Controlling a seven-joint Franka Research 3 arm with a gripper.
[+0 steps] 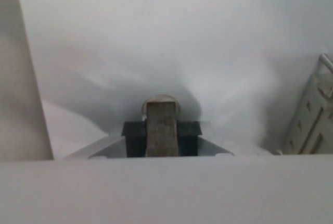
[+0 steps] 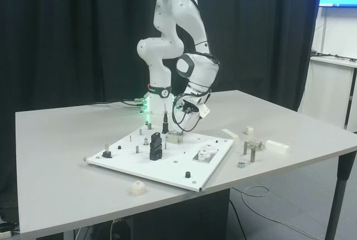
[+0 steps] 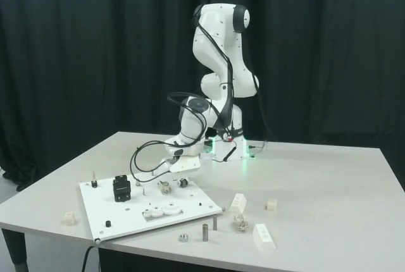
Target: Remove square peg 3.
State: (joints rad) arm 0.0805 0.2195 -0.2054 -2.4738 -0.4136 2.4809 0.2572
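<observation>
In the wrist view a grey square peg (image 1: 162,125) stands upright between my two black fingers (image 1: 134,138), which press on both its sides. My gripper (image 1: 162,139) is shut on it. A round pale part (image 1: 161,100) shows just behind the peg's top. From the room views, the gripper (image 2: 180,130) (image 3: 179,172) is low over the far part of the white board (image 2: 215,159) (image 3: 130,222), with a small grey block (image 2: 177,138) right under it. Whether the peg is still in its hole is hidden.
On the board stand a black holder (image 2: 155,145) (image 3: 121,188), white gears (image 2: 207,152) (image 3: 161,210) and several small pins. Loose on the table are white blocks (image 2: 277,146) (image 3: 263,235), a small cube (image 2: 138,187) (image 3: 68,217) and metal pins (image 2: 245,148) (image 3: 205,231). A metal part (image 1: 312,114) lies beside the gripper.
</observation>
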